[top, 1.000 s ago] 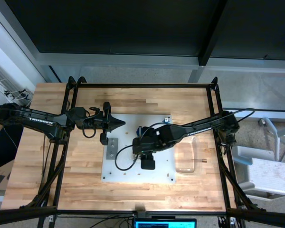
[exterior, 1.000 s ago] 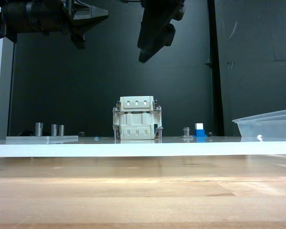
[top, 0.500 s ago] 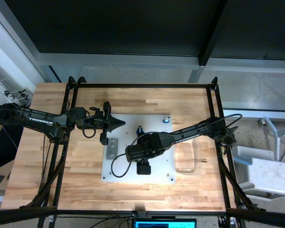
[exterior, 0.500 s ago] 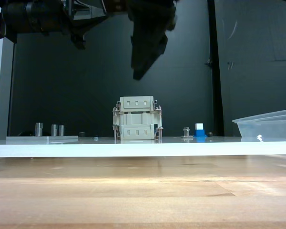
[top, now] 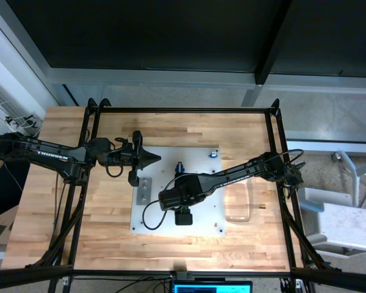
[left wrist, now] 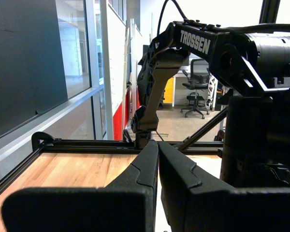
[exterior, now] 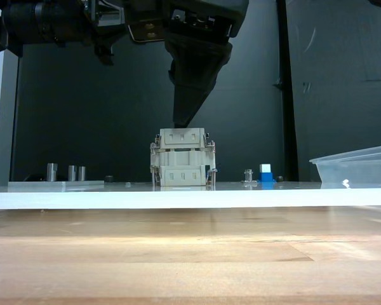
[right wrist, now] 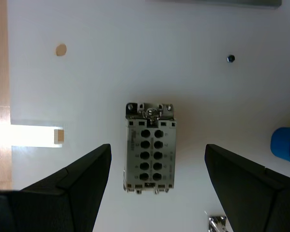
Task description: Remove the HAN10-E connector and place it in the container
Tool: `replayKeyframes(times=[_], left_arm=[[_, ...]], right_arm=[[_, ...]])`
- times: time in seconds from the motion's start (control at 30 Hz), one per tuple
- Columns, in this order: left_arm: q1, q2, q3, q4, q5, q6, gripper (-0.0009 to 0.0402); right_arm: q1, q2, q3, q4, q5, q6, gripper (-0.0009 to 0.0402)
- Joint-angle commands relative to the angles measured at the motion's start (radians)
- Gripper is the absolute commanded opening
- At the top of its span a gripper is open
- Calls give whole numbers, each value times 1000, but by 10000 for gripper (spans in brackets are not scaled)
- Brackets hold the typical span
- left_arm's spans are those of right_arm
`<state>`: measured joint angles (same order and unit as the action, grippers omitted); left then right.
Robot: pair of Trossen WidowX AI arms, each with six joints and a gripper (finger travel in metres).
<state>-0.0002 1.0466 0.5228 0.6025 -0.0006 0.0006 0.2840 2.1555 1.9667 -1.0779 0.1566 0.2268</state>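
On the white board (top: 206,221), the HAN10-E connector (exterior: 181,159) sat right under the wide-open right gripper (exterior: 181,118). The left gripper (top: 152,159) hung pinched shut over the board's far left edge. The container (top: 239,206) lay beside the board.

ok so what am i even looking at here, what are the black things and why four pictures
The black things are two robot arms, standing at the left and right edges of a wooden table. One picture looks down from above. One looks level along the tabletop. The other two come from cameras on the arms' wrists.

On the table lies a white board with a grey connector standing on it. Beside the board is a clear container.

The right tool hangs just above the connector with its fingers open, holding nothing. The left tool is shut and empty, and hangs high over the board's far left corner.
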Motion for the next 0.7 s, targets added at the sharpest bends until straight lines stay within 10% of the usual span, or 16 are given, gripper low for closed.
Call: replayKeyframes(times=[0.03,0.7], left_arm=[[0,0,0,0,0,0,0],[0,0,0,0,0,0,0]], right_arm=[[-3,1,-21,11,-1,0,272],[-6,1,-79,80,-26,2,253]])
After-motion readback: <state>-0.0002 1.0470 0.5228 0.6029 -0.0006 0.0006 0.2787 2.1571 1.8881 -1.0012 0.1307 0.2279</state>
